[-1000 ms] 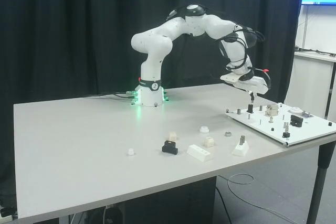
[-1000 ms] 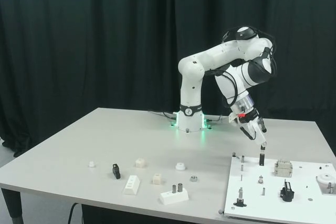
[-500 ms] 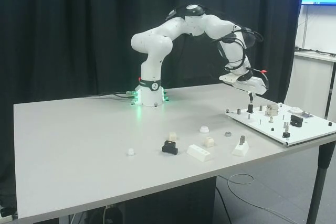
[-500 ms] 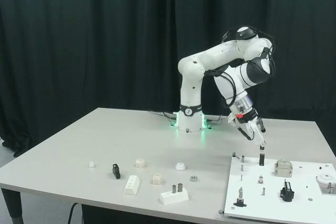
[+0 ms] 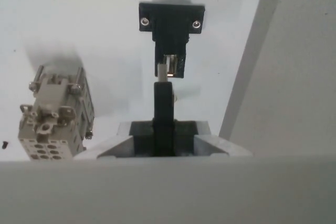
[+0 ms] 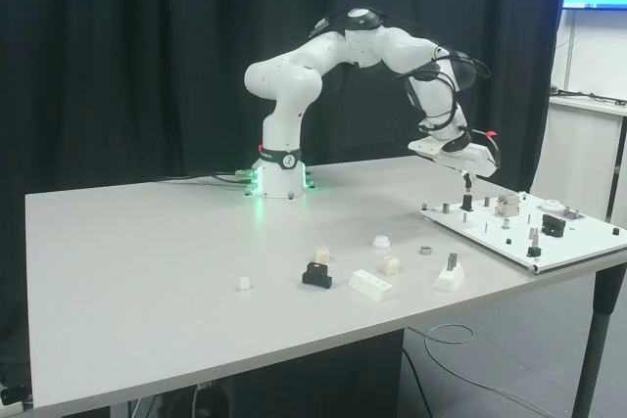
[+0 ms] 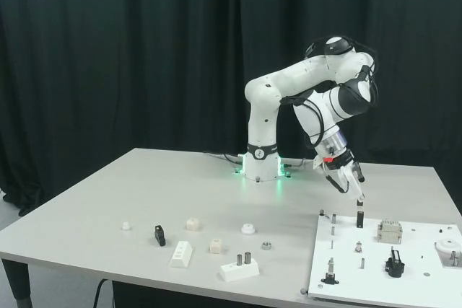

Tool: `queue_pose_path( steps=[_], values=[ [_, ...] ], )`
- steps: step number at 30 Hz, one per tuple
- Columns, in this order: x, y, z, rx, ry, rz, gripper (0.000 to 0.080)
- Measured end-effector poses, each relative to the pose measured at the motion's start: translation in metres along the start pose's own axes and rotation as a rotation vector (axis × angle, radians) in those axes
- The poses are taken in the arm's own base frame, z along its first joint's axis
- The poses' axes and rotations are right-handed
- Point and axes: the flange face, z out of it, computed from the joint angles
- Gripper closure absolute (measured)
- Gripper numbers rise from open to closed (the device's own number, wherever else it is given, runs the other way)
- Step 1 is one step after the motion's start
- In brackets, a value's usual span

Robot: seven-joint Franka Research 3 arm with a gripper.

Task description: Insert USB.

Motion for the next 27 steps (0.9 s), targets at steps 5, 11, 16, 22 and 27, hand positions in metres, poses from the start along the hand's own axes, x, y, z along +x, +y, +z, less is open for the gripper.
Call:
queue_pose_path(
  steps=[5, 11, 16, 22, 27],
  values=[
    [0.0009, 0.0008, 0.0009, -0.002, -0.001, 0.001, 0.0731],
    [0.0021, 0.0017, 0.0019, -0.004, 0.0, 0.001, 0.0731],
    [0.0027, 0.0014, 0.0024, -0.003, 0.0, 0.002, 0.0731],
    [0.0033, 0.0009, 0.0032, 0.0, 0.0, 0.003, 0.0731],
    [0.0036, 0.0003, 0.0049, 0.005, -0.004, 0.005, 0.0731]
  ],
)
